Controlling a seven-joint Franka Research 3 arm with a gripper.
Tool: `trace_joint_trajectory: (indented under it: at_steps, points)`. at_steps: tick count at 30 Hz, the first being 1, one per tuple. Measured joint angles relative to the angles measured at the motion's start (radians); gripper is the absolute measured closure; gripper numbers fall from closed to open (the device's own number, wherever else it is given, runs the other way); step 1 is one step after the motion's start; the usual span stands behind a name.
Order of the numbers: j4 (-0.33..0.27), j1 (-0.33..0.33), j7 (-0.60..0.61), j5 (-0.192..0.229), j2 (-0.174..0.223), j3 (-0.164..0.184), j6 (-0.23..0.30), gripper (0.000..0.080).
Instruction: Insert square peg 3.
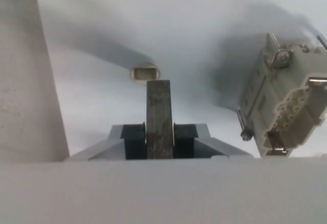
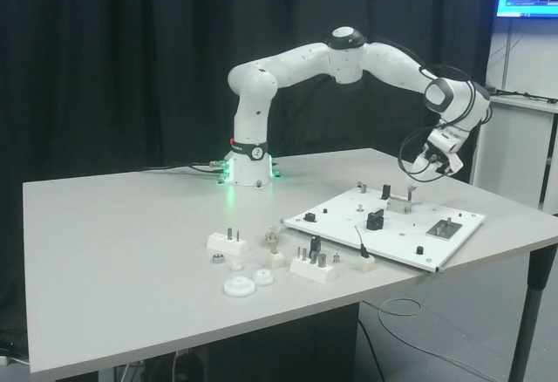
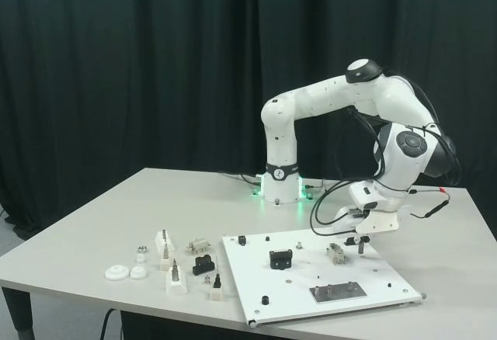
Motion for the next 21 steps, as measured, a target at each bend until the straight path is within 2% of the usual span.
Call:
trace_joint_trajectory:
  at_steps: [21]
  points:
    - [0.016,-0.011,-0.002,-0.009,0.001,0.015,-0.01,0.0691]
